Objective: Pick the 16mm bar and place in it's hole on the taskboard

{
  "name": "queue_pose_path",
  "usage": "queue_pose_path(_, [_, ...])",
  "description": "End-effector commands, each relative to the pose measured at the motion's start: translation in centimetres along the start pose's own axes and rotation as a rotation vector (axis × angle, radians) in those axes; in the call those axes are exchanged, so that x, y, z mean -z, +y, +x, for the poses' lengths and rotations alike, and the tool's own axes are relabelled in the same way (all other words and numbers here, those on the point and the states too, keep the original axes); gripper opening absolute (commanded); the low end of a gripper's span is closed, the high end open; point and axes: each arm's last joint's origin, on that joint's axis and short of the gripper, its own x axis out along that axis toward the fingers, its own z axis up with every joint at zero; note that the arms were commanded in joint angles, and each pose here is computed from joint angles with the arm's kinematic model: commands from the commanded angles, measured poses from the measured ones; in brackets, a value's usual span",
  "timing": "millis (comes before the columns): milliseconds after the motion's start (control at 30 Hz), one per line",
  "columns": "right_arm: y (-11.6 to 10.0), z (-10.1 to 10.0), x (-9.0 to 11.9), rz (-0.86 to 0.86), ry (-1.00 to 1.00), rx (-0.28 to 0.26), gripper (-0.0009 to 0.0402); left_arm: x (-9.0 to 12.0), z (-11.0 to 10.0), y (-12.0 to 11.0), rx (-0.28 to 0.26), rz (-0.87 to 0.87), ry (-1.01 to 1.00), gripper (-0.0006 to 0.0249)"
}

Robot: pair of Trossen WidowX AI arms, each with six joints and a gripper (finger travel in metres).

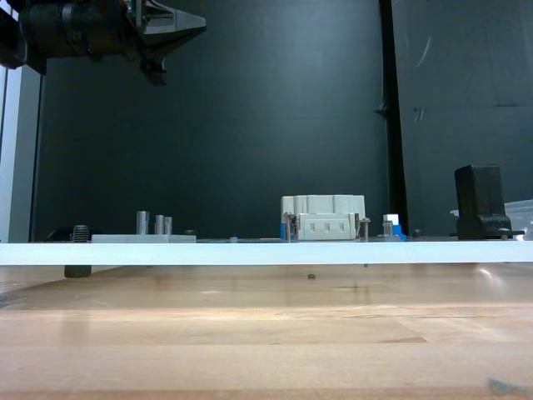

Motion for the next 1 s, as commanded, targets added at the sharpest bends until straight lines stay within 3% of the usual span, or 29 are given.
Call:
queue_pose_path(33, [-0.1,0.2,0.1,0.003,0.004,0.002,0.0224,0.0,0.0,0.0,0.000,0.000,0.000,0.0000])
queue_pose_path(1000, [-0.3,2.1,0.4,0.004,-0.008,-0.006,0.0224,0.0,0.0,0.0,0.000,0.000,0.000,0.0000])
